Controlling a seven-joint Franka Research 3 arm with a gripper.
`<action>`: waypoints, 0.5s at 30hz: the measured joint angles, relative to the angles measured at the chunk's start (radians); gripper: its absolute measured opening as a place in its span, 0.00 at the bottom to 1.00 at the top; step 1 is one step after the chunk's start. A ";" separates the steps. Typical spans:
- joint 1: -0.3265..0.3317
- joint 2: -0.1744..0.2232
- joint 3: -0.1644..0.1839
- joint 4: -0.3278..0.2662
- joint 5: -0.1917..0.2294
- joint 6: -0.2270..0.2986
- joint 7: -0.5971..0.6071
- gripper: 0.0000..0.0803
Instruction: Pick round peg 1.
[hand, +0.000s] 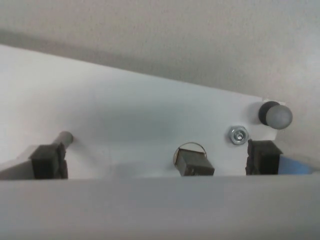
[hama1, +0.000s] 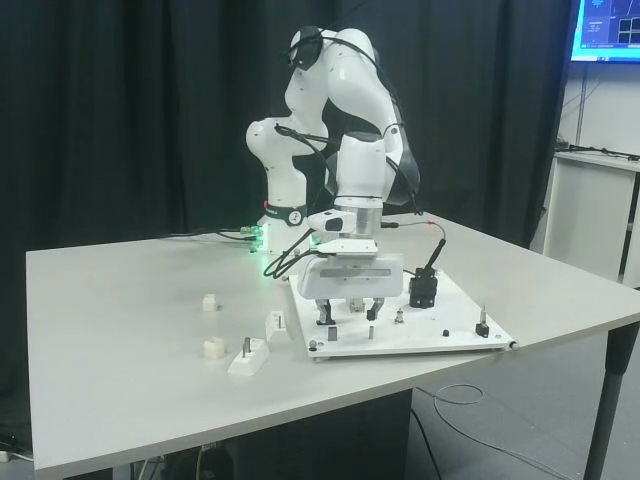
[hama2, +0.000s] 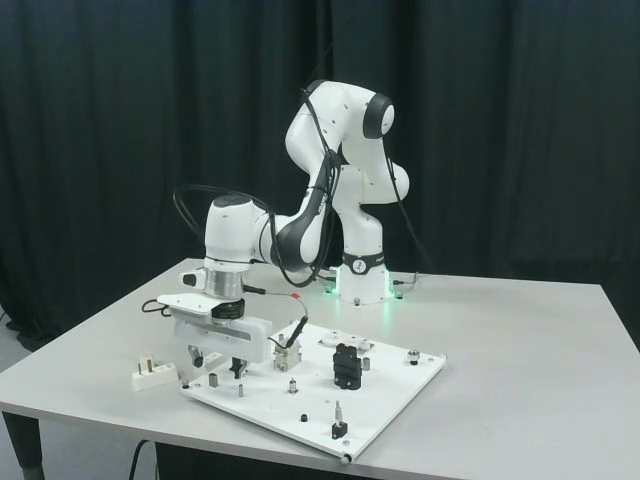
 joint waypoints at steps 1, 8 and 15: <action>0.000 0.000 0.000 0.000 0.000 0.000 0.000 1.00; 0.000 -0.001 0.000 0.001 0.000 0.000 0.000 1.00; -0.002 -0.001 0.000 0.001 0.000 0.000 0.000 1.00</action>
